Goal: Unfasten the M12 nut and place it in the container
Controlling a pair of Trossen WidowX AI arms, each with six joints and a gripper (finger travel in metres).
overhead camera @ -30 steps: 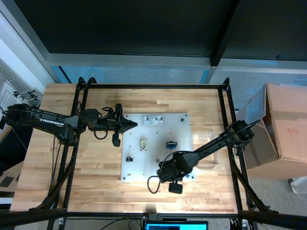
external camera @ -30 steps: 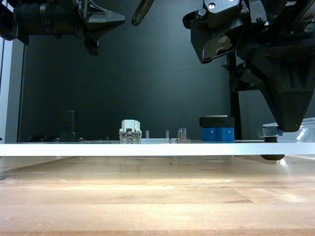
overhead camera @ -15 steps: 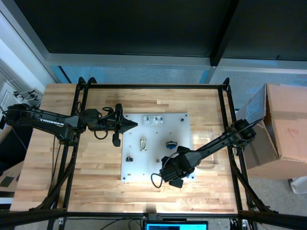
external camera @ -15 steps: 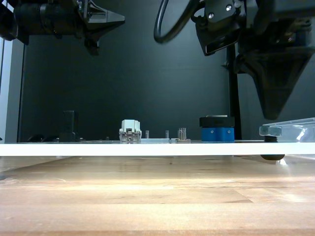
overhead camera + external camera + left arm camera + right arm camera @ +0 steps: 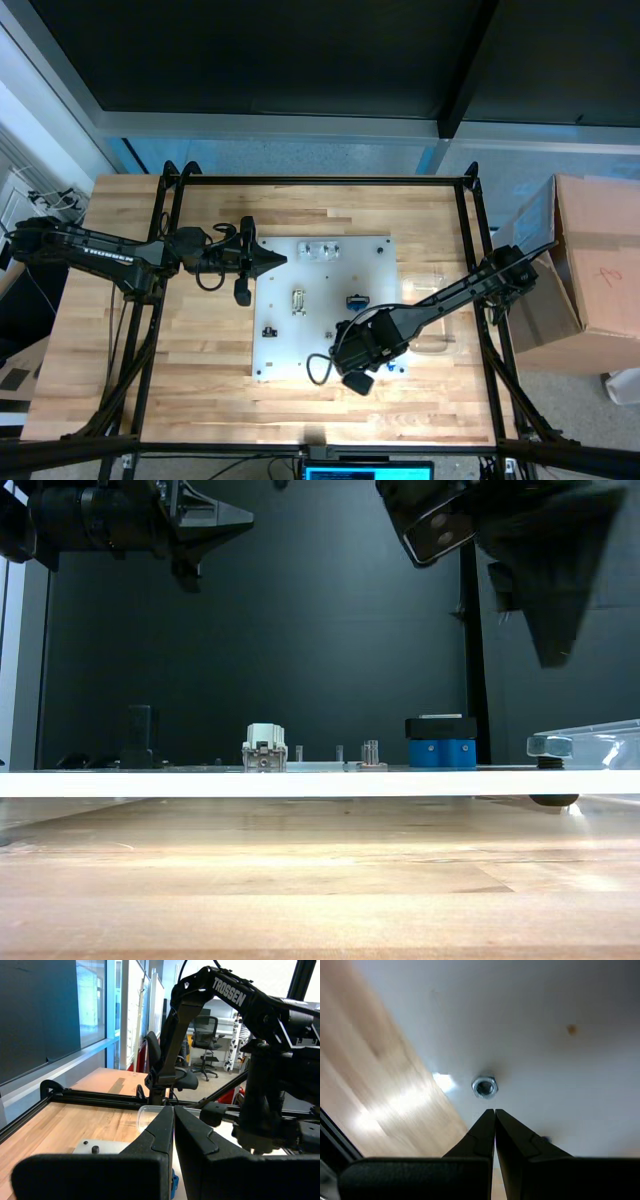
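The small silver M12 nut (image 5: 549, 745) sits on its black stud (image 5: 550, 763) at the white board's (image 5: 300, 782) near right edge. The right wrist view shows the nut (image 5: 484, 1087) from above on the board, untouched. My right gripper (image 5: 553, 660) hangs well above the nut, shut with nothing between its fingers (image 5: 485, 1130). The clear container (image 5: 437, 300) lies right of the board, and I see no nut in it. My left gripper (image 5: 272, 260) hovers high over the board's far left edge, its fingers (image 5: 160, 1135) closed on nothing.
A blue part (image 5: 441, 751), a white connector (image 5: 264, 750) and a black block (image 5: 141, 735) stand on the board. A black frame (image 5: 470, 200) runs around the table. A cardboard box (image 5: 590, 270) sits off the table's right side.
My right gripper has risen from nut height to well above it, staying shut. The nut stayed on its stud. The left arm has not moved.
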